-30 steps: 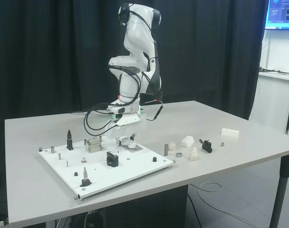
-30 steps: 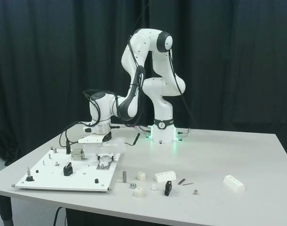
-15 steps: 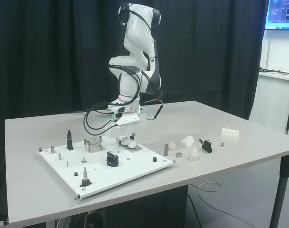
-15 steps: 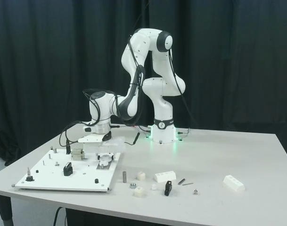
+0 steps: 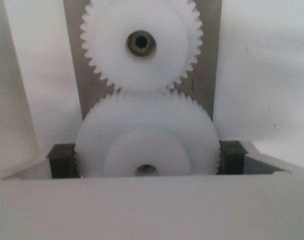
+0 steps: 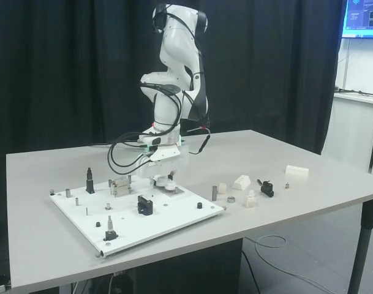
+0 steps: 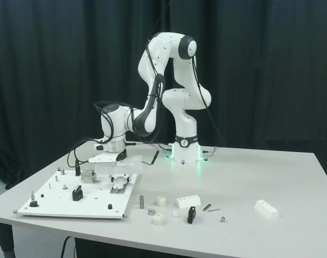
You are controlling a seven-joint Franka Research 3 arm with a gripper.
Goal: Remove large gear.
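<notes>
Directly between my fingertips [image 5: 60,161] sits the large gear [image 5: 147,137], so my pincer [image 5: 147,161] is pinching it by its toothed rim, one black pad on each side. Its teeth mesh with the second gear [image 5: 141,44] on the grey plate [image 5: 207,65], so I judge the way off is straight up along the gear's shaft.

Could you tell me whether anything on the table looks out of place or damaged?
Nothing looks damaged. Several small parts lie loose on the grey table beside the white board rather than mounted. The large gear sits between the claw's fingers.
</notes>
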